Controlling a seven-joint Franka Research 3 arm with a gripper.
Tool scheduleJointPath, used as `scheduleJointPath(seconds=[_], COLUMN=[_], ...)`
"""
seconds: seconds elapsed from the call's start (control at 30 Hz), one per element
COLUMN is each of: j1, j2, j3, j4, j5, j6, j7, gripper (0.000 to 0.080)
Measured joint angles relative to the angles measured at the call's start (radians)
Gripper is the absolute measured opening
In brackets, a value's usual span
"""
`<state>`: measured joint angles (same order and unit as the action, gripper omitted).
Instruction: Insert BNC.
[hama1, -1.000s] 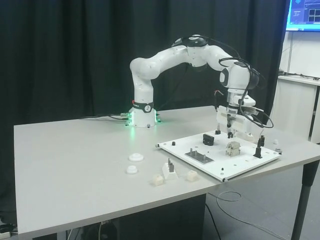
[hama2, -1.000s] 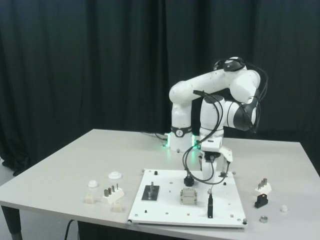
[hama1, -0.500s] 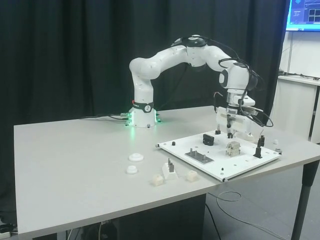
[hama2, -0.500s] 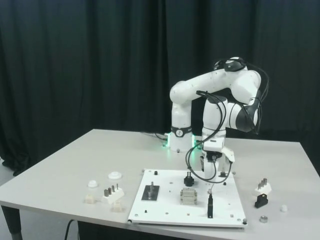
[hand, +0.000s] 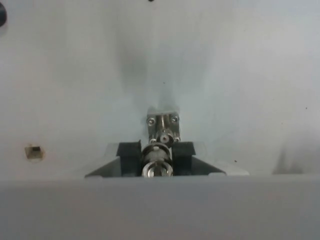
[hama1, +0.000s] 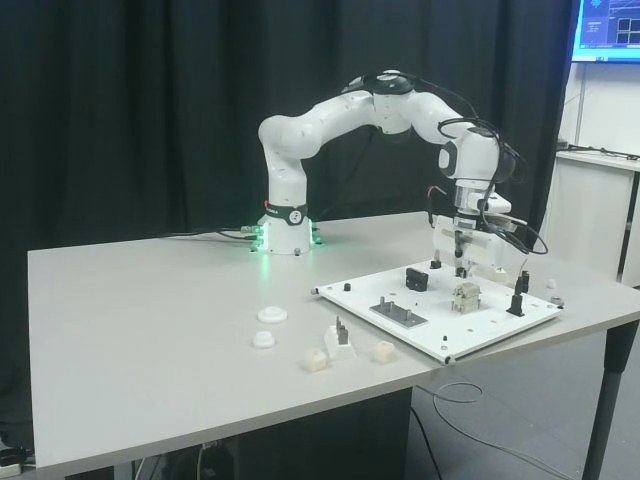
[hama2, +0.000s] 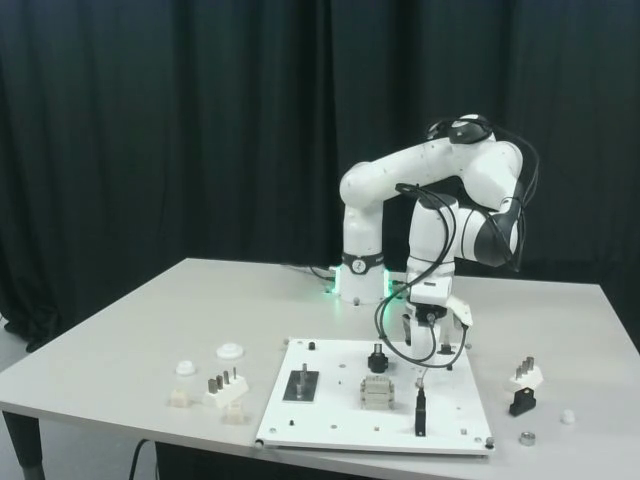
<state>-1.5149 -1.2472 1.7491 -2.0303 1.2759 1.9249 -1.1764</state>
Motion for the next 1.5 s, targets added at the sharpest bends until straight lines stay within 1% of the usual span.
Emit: scheduleJointPath(seconds=[0.6, 1.03, 1.5], j1=[0.000, 0.000, 0.000], j2=[0.000, 0.000, 0.000], j3=[0.027, 0.038, 0.039], j4=[-0.002, -0.002, -0.002], j5=[0.000, 0.000, 0.000], j6=[0.050, 0.068, 0.069], j7=[0.004, 0.010, 0.010], gripper=[0.0124, 0.0124, 0.0124])
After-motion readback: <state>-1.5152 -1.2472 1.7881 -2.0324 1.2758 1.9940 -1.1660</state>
